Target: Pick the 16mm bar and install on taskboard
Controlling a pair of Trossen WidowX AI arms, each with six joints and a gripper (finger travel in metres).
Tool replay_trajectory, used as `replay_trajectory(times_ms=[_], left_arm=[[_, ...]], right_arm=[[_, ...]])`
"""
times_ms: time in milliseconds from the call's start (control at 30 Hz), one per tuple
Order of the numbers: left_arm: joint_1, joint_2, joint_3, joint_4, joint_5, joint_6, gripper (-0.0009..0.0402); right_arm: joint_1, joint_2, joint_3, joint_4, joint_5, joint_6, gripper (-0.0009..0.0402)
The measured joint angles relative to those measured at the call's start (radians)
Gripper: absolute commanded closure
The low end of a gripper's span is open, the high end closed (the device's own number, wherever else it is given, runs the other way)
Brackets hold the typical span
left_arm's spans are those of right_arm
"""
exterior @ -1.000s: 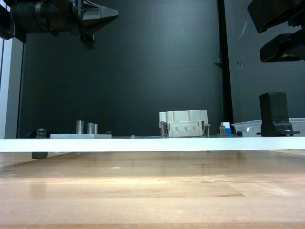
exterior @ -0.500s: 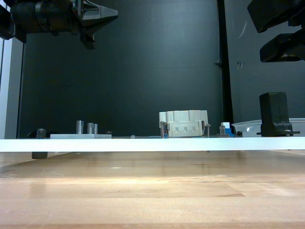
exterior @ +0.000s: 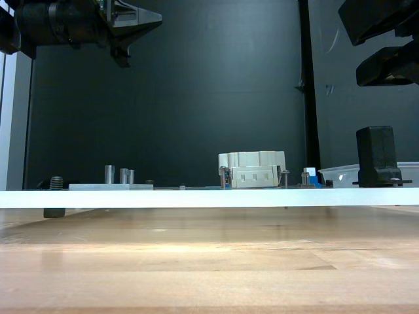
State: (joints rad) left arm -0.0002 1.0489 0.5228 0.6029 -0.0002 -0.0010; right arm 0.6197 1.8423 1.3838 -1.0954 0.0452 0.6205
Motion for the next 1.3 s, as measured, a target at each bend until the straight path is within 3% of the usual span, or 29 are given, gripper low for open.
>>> replay_trajectory(times_ms=[933, 1300], left_arm=[[0.0, 0.0, 0.0, 0.0, 0.0, 0.0, 0.0393], [0.0, 0.0, 0.0, 0.0, 0.0, 0.0, 0.0393]], right_arm=[[0.002, 0.033, -0.021, 0.035, 0.007, -0.001, 0.0386], [0.003, 0.033, -0.021, 0.038, 0.007, 0.0, 0.0301]])
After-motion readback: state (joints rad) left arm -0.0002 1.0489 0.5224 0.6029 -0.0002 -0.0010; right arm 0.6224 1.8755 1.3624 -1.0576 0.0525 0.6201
